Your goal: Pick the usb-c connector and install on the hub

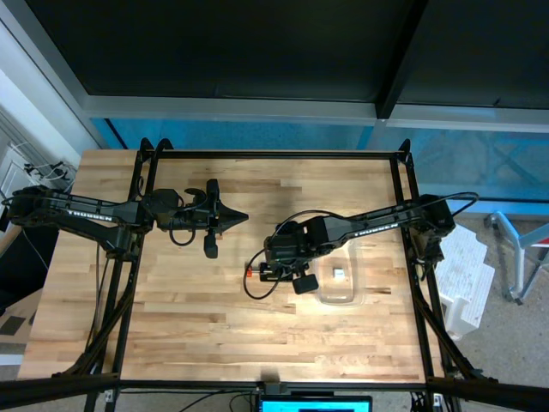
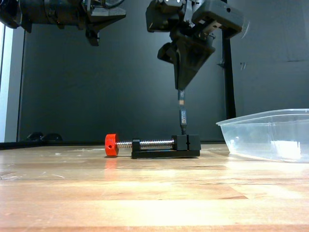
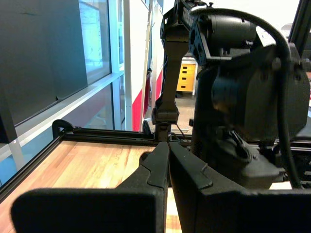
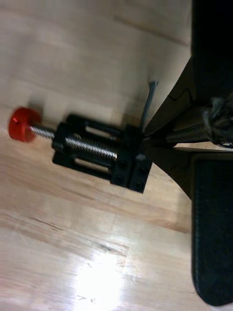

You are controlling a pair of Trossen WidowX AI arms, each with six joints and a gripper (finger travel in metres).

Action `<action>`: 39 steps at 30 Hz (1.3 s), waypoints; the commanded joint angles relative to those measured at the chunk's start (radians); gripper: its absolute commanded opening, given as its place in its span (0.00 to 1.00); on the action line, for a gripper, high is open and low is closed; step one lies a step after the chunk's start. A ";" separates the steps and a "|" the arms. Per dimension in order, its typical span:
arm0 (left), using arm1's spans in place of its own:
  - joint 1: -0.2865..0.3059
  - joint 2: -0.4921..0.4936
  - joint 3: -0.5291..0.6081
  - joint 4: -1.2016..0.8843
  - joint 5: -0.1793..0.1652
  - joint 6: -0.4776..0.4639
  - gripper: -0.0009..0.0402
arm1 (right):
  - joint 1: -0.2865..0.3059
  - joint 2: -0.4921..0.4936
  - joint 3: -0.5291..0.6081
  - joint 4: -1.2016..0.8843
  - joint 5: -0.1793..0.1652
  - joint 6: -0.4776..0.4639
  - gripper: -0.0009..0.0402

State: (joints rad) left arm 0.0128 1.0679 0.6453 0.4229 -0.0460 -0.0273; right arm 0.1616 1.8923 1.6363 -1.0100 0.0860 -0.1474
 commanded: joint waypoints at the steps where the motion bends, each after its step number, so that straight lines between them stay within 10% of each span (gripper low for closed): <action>1: 0.000 0.000 0.000 0.000 0.000 0.000 0.02 | 0.000 -0.013 0.003 -0.001 0.001 0.005 0.02; 24: 0.000 0.000 0.000 0.000 0.000 0.000 0.02 | 0.000 -0.028 0.003 -0.021 0.000 0.020 0.02; 39: 0.000 0.000 0.000 0.000 0.000 0.000 0.02 | 0.000 -0.028 0.003 -0.023 0.001 0.267 0.02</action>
State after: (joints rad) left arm 0.0128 1.0683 0.6453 0.4229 -0.0460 -0.0273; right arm 0.1616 1.8641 1.6394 -1.0317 0.0860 0.1055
